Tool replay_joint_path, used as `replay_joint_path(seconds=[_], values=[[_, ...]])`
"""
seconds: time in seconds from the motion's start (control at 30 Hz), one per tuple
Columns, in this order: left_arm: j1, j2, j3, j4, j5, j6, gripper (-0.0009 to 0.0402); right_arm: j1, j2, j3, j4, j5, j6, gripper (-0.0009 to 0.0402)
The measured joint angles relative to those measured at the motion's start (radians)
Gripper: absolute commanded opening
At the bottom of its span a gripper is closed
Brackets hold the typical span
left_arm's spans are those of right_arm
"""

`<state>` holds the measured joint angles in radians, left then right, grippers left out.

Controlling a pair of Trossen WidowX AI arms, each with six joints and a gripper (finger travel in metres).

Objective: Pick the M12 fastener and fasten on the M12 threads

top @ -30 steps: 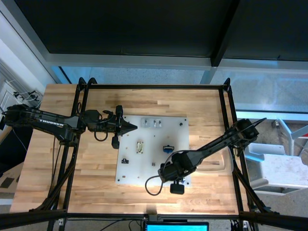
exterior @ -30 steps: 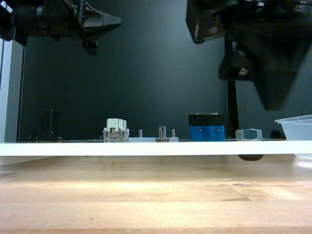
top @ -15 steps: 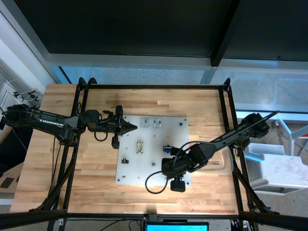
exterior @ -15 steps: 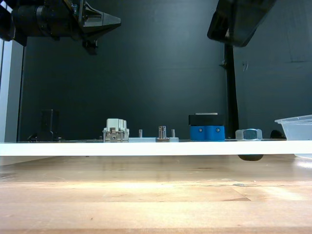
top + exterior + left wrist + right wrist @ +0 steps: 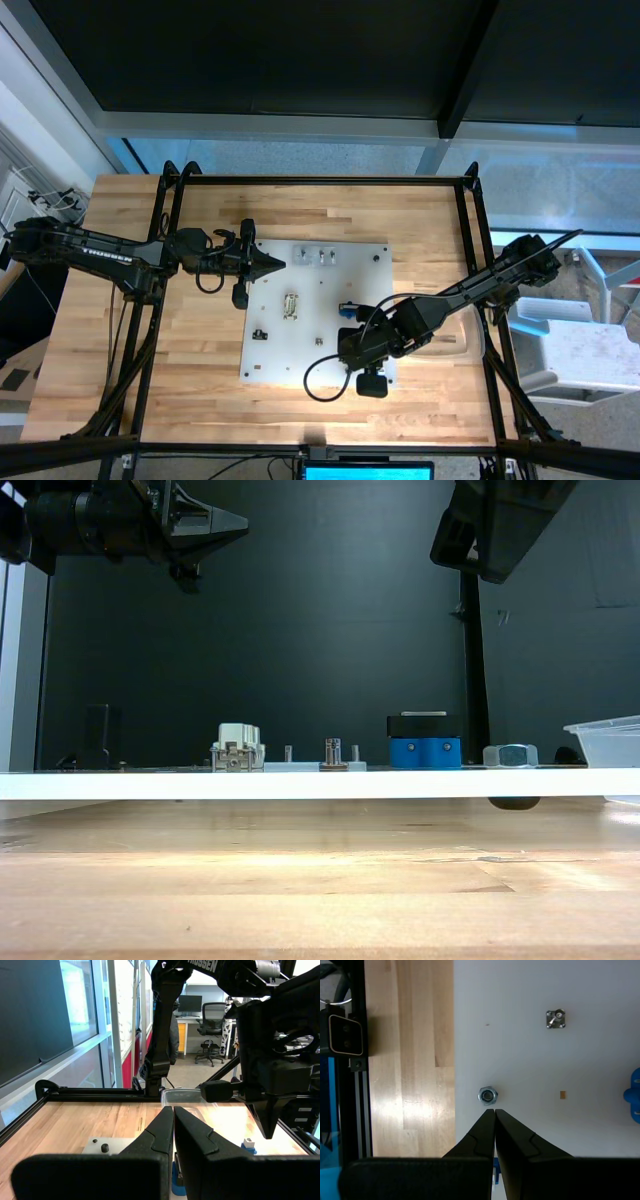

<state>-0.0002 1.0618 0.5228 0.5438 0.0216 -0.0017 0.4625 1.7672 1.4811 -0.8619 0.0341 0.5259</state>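
Right wrist view: puts the M12 fastener (image 5: pixel 487 1095) just ahead of the tips of the right end effector (image 5: pixel 495 1110), fingers pressed together on nothing, white board (image 5: pixel 545 1035) beneath. Compared with the low view a second ago, shows this end effector lifted from close over the fastener to well above it, with the fastener left below, no stud ribs showing, so probably run down on its stud and the fastening finished. Leaves the left end effector (image 5: pixel 173 1108) hovering high, fingers together, well apart from the fastener.
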Motion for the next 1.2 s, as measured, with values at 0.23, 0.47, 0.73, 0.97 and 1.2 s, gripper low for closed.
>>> replay_joint_path(seconds=[0.23,0.47,0.73,0.97,1.2], values=[[0.0,0.0,0.0,0.0,0.0,0.0,0.0,0.0,0.0,0.0,0.0,0.0,0.0,0.0],[0.0,0.0,0.0,0.0,0.0,0.0,0.0,0.0,0.0,0.0,-0.001,0.0,0.007,0.0],[0.0,0.0,0.0,0.0,0.0,0.0,0.0,0.0,0.0,0.0,-0.001,-0.001,0.015,0.0],[0.0,0.0,0.0,0.0,0.0,0.0,0.0,0.002,0.0,0.0,0.0,-0.002,0.015,0.0],[0.0,0.0,0.0,0.0,0.0,0.0,0.0,0.002,0.0,0.0,0.003,-0.004,0.019,0.0]])
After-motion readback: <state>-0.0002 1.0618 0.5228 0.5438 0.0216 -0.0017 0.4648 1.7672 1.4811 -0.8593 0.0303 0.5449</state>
